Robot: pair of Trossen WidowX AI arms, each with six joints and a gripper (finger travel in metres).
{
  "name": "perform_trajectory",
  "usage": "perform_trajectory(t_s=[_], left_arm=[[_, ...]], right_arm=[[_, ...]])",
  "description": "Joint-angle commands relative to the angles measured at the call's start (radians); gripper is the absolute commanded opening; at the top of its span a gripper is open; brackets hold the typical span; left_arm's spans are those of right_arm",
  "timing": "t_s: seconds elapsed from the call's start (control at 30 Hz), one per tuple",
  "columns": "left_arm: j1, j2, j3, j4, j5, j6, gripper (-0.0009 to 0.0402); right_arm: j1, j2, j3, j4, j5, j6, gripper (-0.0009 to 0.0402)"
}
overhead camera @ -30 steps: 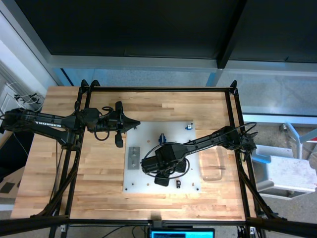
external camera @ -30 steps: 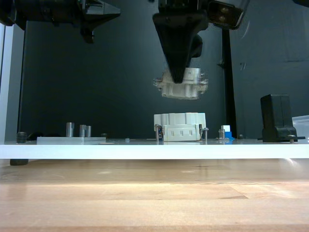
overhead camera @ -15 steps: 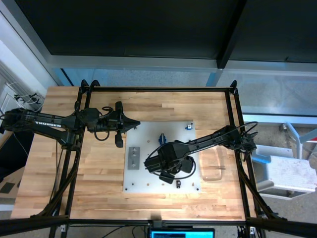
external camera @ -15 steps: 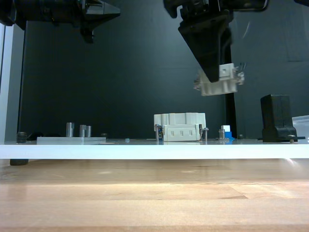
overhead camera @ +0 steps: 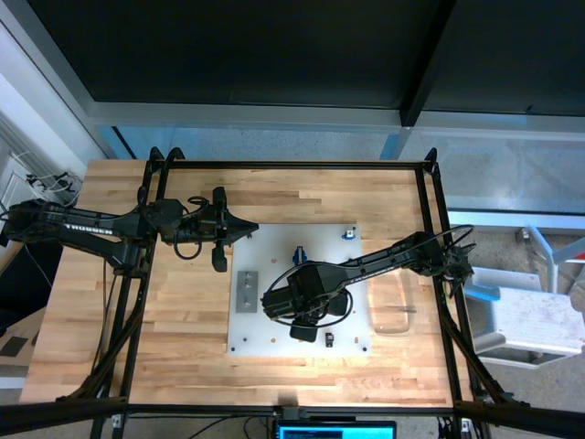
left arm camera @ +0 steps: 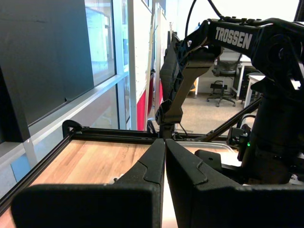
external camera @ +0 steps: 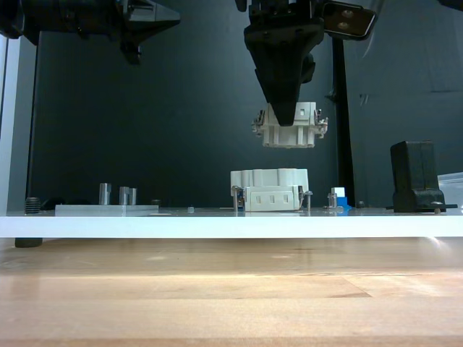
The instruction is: Pick the HAN10E connector and install in the HAN10E hub
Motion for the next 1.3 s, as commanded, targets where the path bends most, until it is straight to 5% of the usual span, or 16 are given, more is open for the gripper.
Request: perform_trajectory(t_s=[0.03,0.67,1.07,1.3], left_arm=[[0.000,0.000,0.000,0.000,0.000,0.000,0.0000],[0.000,0.000,0.000,0.000,0.000,0.000,0.0000],[0.000,0.000,0.000,0.000,0.000,0.000,0.0000],[0.000,0.000,0.000,0.000,0.000,0.000,0.0000]], right_arm=[[0.001,0.005,0.000,0.010,0.000,-0.026,0.0000],[-0.020,0.043,0.037,0.035,-0.045,-0.177,0.0000],[-0.022,0.177,0.249,-0.088,-0.030,-0.202,0.0000],[-0.021,0.186,0.242,-0.098,-0.030,-0.201,0.0000]])
